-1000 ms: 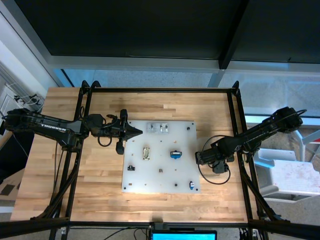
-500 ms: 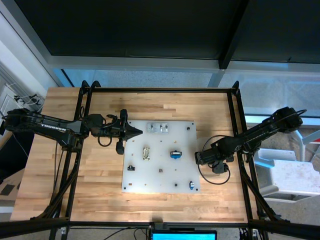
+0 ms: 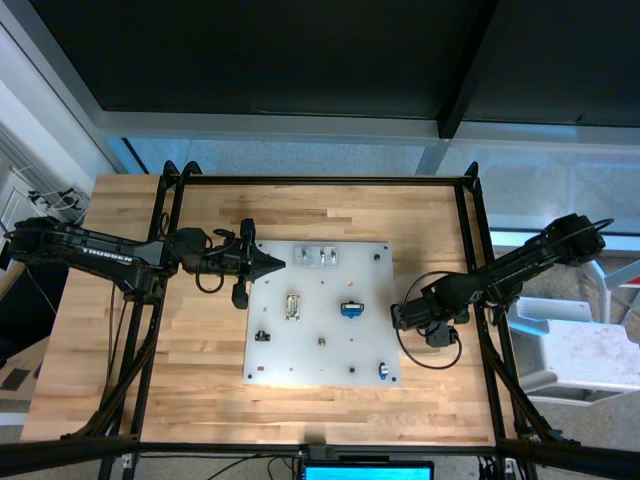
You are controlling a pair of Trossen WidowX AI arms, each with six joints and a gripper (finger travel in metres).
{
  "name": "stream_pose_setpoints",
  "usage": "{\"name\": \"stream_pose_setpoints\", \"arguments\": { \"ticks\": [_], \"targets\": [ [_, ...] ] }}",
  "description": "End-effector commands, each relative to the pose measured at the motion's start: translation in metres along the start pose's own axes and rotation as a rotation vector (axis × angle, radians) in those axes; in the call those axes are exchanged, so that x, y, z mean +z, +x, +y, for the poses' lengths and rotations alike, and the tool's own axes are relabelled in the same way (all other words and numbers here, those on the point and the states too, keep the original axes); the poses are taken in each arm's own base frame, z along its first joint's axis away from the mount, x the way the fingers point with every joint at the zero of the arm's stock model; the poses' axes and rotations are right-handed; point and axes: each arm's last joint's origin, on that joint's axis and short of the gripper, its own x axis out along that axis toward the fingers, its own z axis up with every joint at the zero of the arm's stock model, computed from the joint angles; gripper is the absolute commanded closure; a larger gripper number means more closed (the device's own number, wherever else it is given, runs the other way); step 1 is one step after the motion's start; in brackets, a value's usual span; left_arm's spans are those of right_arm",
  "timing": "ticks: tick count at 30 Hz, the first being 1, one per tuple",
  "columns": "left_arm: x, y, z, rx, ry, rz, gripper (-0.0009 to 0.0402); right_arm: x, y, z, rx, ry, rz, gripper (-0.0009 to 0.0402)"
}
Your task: Pick the M12 fastener and fasten on the M12 threads
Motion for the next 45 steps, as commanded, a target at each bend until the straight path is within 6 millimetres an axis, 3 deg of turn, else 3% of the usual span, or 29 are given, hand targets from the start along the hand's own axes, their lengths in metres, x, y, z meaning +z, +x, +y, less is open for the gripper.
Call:
{"name": "stream_pose_setpoints", "arguments": {
  "ticks": [1, 13, 23, 32, 45],
  "targets": [
    [0.0, 0.0, 0.0, 0.0, 0.0, 0.0, 0.0393, 0.0, -0.013, -0.002, 0.003, 0.0, 0.002, 0.0358],
    [0.0, 0.0, 0.0, 0.0, 0.0, 0.0, 0.0393, 0.005, -0.056, -0.018, -0.024, 0.024, -0.006, 0.0357],
    [0.0, 0.0, 0.0, 0.0, 0.0, 0.0, 0.0393, 0.015, -0.086, -0.058, -0.056, 0.03, -0.005, 0.0357],
    [0.0, 0.0, 0.0, 0.0, 0.0, 0.0, 0.0393, 0.037, -0.084, -0.109, -0.053, 0.022, -0.007, 0.0357],
    [0.0, 0.0, 0.0, 0.0, 0.0, 0.0, 0.0393, 0.072, -0.071, -0.165, -0.017, -0.025, -0.005, 0.0357]
  ]
}}
